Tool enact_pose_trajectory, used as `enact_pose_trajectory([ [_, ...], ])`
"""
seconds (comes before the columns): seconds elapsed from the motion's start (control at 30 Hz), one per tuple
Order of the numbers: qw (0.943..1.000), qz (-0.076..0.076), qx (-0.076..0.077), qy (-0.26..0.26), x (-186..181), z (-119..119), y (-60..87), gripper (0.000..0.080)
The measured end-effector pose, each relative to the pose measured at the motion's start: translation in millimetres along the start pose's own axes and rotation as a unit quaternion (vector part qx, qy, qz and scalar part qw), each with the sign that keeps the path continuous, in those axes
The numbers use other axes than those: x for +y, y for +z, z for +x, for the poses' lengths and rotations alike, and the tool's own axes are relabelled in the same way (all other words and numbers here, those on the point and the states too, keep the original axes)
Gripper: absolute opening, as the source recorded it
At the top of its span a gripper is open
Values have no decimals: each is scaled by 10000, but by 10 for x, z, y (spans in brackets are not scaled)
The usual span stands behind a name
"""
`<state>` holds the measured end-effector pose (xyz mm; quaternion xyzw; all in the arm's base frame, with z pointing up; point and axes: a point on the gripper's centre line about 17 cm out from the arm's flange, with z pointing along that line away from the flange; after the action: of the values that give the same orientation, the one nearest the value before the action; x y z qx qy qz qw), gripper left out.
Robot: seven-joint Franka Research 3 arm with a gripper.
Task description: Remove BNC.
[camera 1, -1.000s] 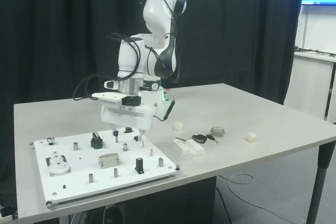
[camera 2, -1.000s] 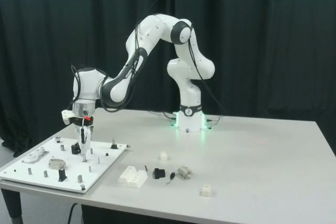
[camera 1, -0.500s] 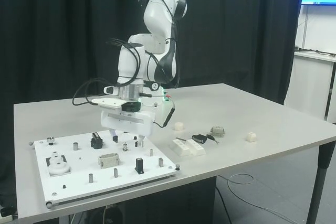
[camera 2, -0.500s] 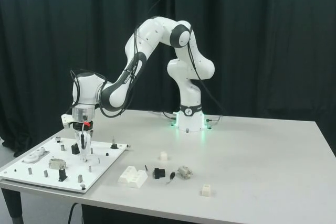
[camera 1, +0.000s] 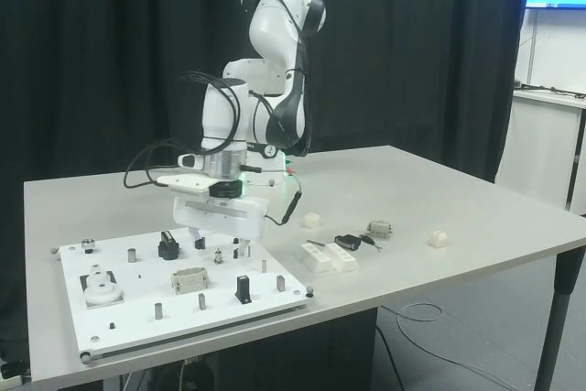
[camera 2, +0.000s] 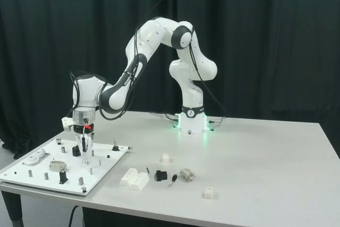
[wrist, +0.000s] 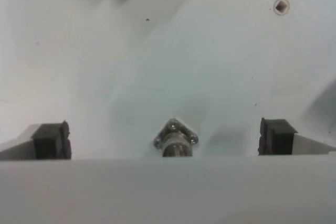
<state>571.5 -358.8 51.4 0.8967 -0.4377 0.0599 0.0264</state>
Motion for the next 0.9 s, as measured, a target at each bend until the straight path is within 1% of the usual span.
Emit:
enact_pose_trajectory([
  [0.2, 10000, 9, -69, -18, 35, -23, 12, 800],
  [0.5, 9997, 68, -216, -44, 30, -97, 33, 800],
  [0.9, 9996, 51, -278, -74, 49, -132, 65, 800],
])
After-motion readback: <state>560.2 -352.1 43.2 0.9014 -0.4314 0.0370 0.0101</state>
